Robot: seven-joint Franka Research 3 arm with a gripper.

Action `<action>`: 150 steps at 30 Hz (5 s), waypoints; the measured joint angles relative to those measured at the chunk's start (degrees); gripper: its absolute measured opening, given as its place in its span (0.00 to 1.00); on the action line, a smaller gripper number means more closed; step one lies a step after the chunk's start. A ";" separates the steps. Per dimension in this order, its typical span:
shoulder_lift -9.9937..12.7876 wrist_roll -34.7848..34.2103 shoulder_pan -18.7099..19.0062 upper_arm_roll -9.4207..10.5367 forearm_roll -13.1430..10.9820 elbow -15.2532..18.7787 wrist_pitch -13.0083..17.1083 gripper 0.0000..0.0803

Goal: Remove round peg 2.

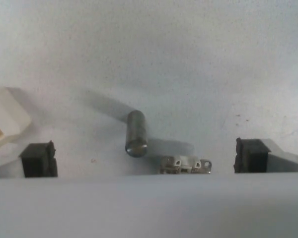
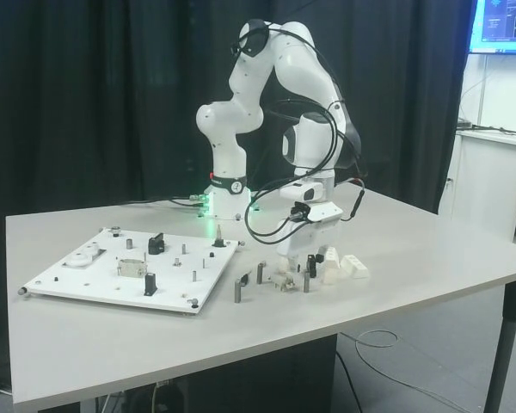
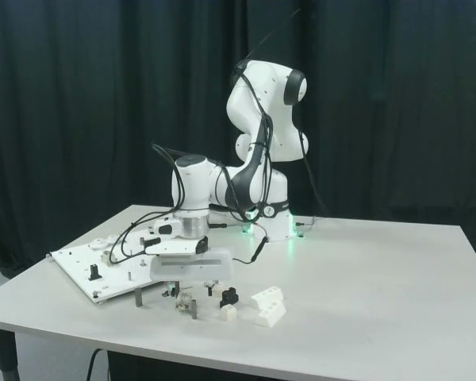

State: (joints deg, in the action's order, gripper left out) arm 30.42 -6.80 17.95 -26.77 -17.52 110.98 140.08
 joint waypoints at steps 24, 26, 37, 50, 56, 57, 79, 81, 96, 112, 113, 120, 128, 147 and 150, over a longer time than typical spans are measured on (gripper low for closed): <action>-0.09 0.00 -0.29 -0.07 0.28 -0.12 0.00 1.00; -0.11 0.00 -0.33 -0.09 0.31 -0.15 0.00 1.00; -0.52 0.21 -0.95 -0.79 3.76 -0.59 -0.03 1.00; -2.44 3.86 -5.16 -0.78 9.76 -0.63 -2.22 1.00; -2.49 7.67 -7.96 -0.78 10.32 -0.51 -3.30 1.00; -2.49 8.42 -8.52 -0.77 10.33 -0.42 -3.36 1.00; -0.58 19.05 -18.77 -0.67 9.82 2.26 -1.16 1.00; -0.29 19.60 -19.33 -0.58 9.27 2.67 -0.53 1.00; 1.53 24.64 -21.13 -0.56 4.14 4.16 1.28 1.00; 1.06 24.69 -21.48 -0.73 2.87 4.38 1.16 0.99; 0.96 24.69 -21.47 -0.73 2.73 4.40 1.11 0.99; 0.32 24.73 -21.47 -0.73 2.42 4.53 0.81 0.56; 0.31 25.04 -21.50 -1.28 2.38 4.51 1.88 0.12; 0.23 25.87 -21.52 -1.40 1.24 4.48 1.98 0.08; -0.02 25.87 -21.52 -1.52 0.87 4.48 1.67 0.08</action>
State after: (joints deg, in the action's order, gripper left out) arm 30.40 19.07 -3.57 -28.29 -16.65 115.45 141.75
